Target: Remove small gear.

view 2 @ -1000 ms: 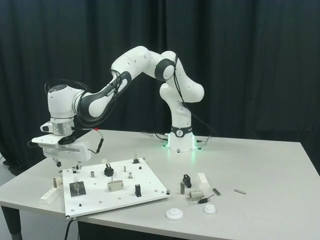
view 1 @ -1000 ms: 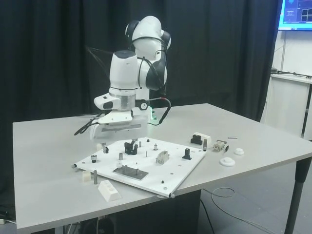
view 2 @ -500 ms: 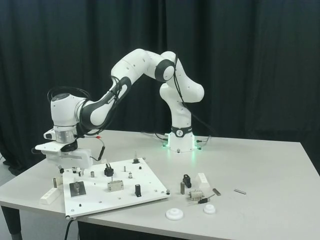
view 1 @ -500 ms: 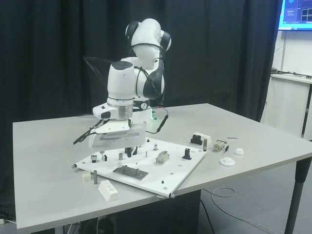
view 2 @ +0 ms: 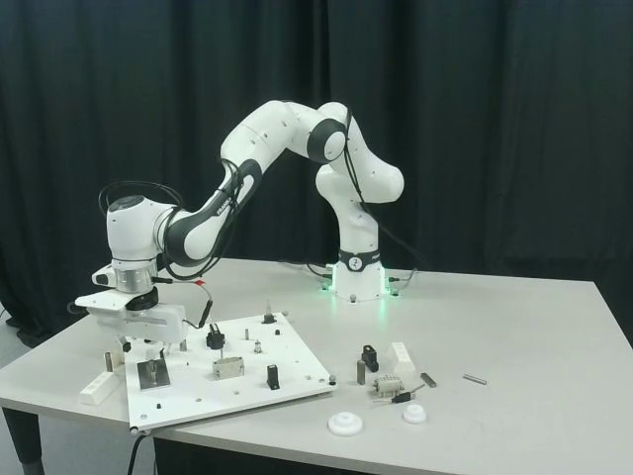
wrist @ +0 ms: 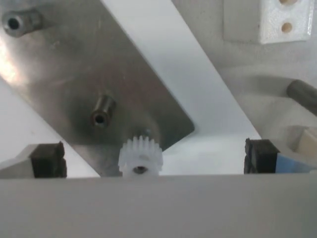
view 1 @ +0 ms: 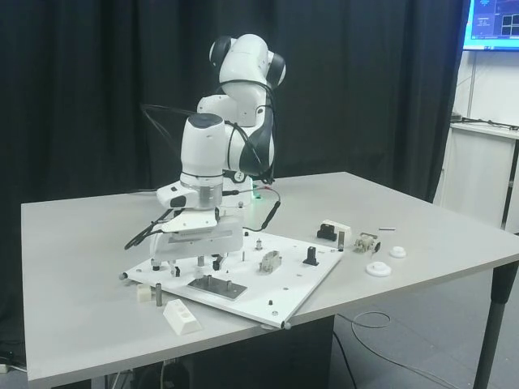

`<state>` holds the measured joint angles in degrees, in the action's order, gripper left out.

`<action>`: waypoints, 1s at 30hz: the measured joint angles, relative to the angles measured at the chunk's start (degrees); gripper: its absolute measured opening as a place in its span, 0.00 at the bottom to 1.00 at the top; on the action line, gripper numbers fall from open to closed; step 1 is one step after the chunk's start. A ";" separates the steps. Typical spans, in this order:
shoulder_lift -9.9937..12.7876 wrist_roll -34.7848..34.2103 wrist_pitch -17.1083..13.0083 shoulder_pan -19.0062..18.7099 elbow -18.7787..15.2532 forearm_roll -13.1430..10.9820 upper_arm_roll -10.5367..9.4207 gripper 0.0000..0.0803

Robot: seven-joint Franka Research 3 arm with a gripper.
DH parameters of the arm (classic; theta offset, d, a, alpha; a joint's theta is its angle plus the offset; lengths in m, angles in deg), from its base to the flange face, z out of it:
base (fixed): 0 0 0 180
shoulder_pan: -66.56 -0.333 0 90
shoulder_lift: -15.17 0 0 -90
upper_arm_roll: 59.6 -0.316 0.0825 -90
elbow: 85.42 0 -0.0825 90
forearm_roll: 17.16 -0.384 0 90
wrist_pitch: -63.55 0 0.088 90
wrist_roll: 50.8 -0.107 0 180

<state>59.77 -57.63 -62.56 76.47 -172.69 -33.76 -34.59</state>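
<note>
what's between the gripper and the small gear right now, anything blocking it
Nothing visible blocks it. In the wrist view the small gear sits on its post at the edge of the grey metal plate, with open space to both fingertips of the gripper. The bare post stands off to one side.

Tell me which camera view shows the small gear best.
The wrist view: the white small gear sits on a post on the grey metal plate, teeth visible, between the open gripper's fingertips. In both room views the gripper's body hides it.

No readable text, label or number anywhere (wall screen (view 1: 492, 24) content illegible).
</note>
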 joint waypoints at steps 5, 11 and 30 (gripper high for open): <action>0.17 0.00 -0.54 -0.02 -0.23 0.00 -0.13 1.00; 0.18 0.00 -1.13 -0.02 -0.66 -0.07 -0.33 1.00; 0.24 0.20 -1.13 -0.02 -1.27 -0.25 -0.60 0.45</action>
<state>60.01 -57.43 -63.69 76.45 -173.96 -34.00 -35.20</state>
